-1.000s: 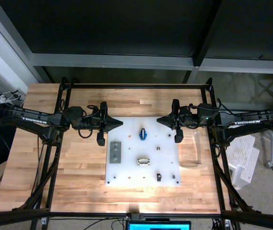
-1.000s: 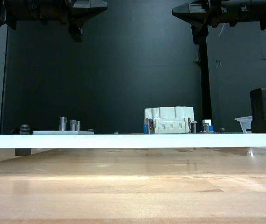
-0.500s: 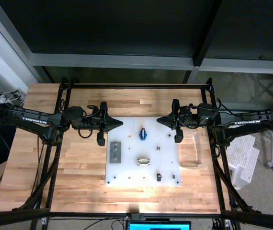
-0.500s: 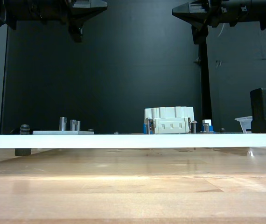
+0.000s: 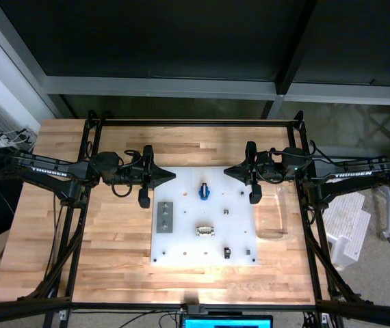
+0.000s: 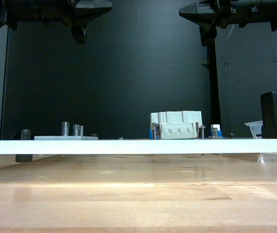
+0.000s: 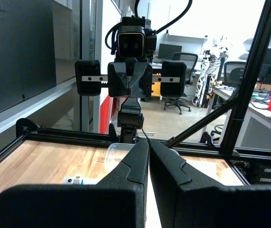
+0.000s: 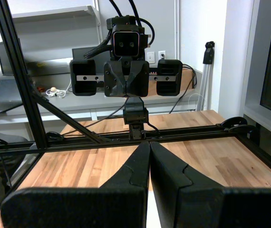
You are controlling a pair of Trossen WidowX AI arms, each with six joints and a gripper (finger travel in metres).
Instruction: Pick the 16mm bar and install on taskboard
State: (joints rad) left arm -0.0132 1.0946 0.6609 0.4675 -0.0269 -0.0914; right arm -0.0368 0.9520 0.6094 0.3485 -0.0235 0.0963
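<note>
The white taskboard (image 5: 181, 242) lies in the middle of the table. On its left part sits a grey metal block (image 5: 164, 217), and short steel pegs (image 6: 65, 128) stand upright in it in the low view. I cannot tell which of them, if any, is the 16mm bar. My left gripper (image 5: 173, 176) hovers high over the board's far left corner, shut and holding nothing. My right gripper (image 5: 226, 171) hovers over the far right corner, also shut and holding nothing. The wrist views show each pair of fingers (image 7: 136, 161) (image 8: 138, 164) pressed together.
On the board are a blue part (image 5: 204, 190), a white connector (image 5: 205, 231) and a black block (image 5: 227, 252). A clear plastic container (image 5: 274, 219) stands on the wood right of the board. A black frame (image 5: 195, 124) runs round the table.
</note>
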